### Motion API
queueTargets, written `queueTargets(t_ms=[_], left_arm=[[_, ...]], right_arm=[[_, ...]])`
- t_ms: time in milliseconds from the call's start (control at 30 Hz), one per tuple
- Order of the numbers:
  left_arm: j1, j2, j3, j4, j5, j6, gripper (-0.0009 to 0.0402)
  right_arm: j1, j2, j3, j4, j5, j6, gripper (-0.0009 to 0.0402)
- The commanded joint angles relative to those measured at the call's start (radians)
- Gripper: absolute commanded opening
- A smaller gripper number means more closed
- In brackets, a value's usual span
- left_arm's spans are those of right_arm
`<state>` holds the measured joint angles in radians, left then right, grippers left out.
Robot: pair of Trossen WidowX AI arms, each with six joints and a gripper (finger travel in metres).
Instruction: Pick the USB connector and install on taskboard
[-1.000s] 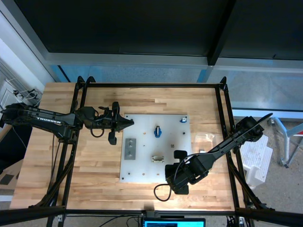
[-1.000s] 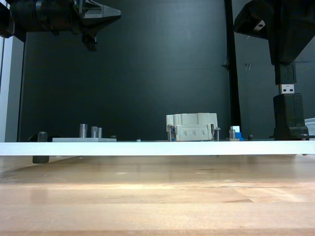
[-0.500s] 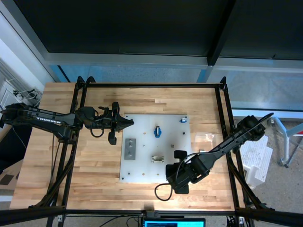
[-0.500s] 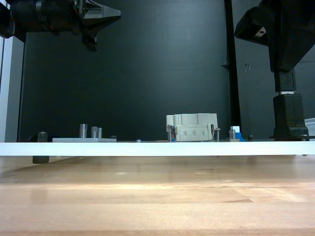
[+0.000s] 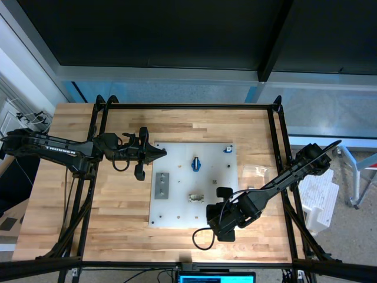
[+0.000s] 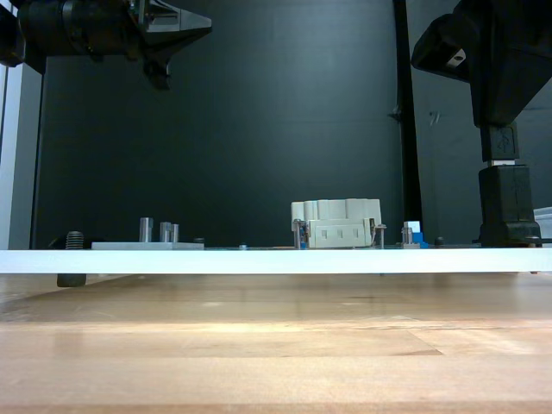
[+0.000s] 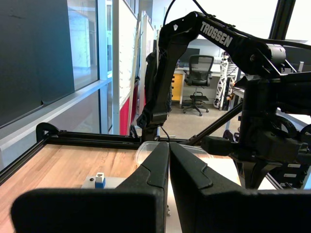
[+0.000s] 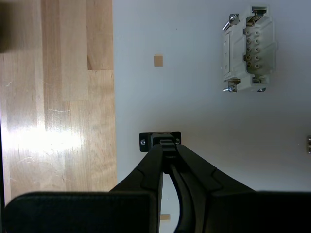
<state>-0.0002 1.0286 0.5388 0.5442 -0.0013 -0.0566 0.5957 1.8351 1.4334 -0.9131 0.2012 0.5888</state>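
USB connector (image 6: 499, 148) sank vert. into taskboard (image 5: 177, 171), R gripper (image 8: 166, 150) pinching; L gripper (image 7: 169, 148) closed aloft.

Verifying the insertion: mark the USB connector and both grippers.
USB connector (image 6: 500, 145): low view, dark plug body under the gripper.
right gripper (image 8: 166, 150): right wrist view, between fingertips shut on the USB connector.
left gripper (image 5: 161, 152): high view, shut fingertips, raised beside the taskboard (image 5: 177, 212) left edge.

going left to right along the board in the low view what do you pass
grey block → multi-pin socket → blue part → USB connector in the shut right hand, entering the black port on the taskboard. The left hand hangs shut, high above the block.
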Motion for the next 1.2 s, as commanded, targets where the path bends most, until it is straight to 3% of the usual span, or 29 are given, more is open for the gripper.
queueTargets(t_ms=[33, 700, 1200], left_arm=[[0.0, 0.0, 0.0, 0.0, 0.0, 0.0, 0.0], [0.0, 0.0, 0.0, 0.0, 0.0, 0.0, 0.0], [0.0, 0.001, 0.0, 0.0, 0.0, 0.0, 0.0]], right_arm=[[0.0, -0.001, -0.002, 0.0, -0.003, 0.001, 0.0004], [0.0, -0.035, 0.005, -0.016, 0.016, 0.005, 0.0069], [0.0, -0.155, 0.005, -0.079, 0.014, 0.005, 0.01]])
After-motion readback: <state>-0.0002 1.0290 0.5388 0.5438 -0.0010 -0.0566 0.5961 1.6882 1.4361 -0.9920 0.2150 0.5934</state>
